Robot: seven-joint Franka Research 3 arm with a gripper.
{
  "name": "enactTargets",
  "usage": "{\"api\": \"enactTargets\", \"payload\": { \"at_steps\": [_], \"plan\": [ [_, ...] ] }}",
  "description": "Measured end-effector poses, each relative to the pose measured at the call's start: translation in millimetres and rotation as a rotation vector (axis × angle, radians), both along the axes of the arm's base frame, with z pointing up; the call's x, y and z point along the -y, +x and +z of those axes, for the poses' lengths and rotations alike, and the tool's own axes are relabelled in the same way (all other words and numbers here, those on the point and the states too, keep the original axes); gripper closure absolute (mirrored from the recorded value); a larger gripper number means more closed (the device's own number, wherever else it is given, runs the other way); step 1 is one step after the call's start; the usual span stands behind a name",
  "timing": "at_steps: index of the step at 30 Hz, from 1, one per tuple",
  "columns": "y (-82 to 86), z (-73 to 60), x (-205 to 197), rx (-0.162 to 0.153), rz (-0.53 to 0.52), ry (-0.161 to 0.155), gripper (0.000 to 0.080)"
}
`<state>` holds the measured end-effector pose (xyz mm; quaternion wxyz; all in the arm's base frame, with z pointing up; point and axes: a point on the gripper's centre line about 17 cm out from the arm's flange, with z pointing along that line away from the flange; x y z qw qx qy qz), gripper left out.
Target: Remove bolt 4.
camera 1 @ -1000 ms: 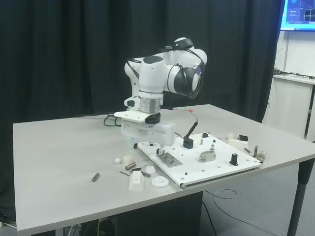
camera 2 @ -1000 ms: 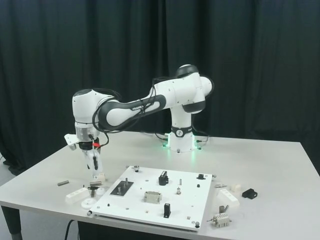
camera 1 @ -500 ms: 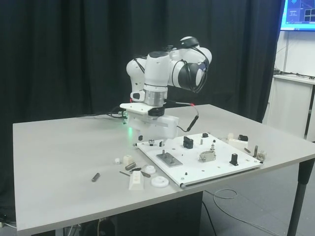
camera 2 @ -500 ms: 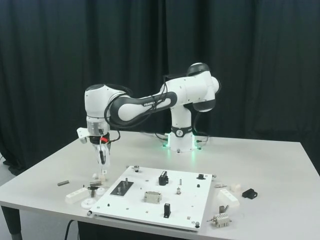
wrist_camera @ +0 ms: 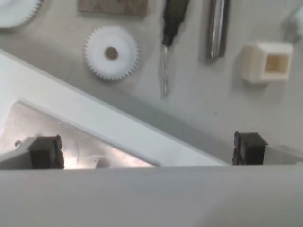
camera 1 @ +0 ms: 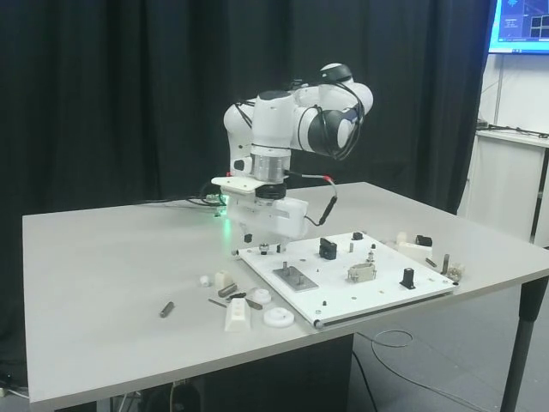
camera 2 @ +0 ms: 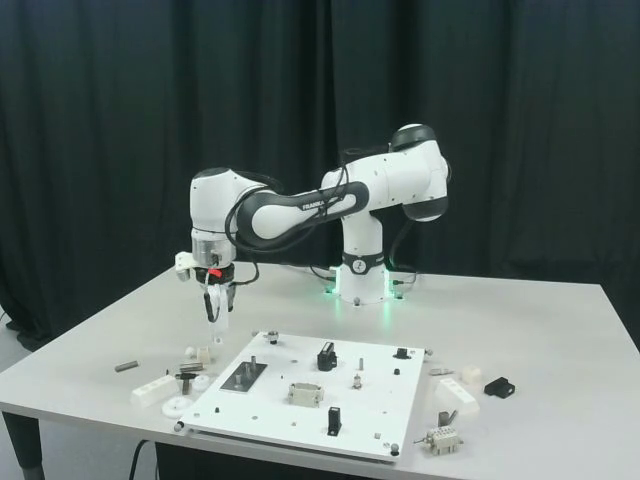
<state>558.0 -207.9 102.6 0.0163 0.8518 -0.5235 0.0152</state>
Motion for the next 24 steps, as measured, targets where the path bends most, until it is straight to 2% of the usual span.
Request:
{"api": "enactTargets", "payload": {
  "at_steps": [16,24],
  "plan": [
    [-47.4,-18.1,-9.7,-0.012,-0.076,-0.03,0.0003],
    [-66.2,-24.0,-15.6,-0.008,-0.125,-0.033,0.0003]
  ]
}}
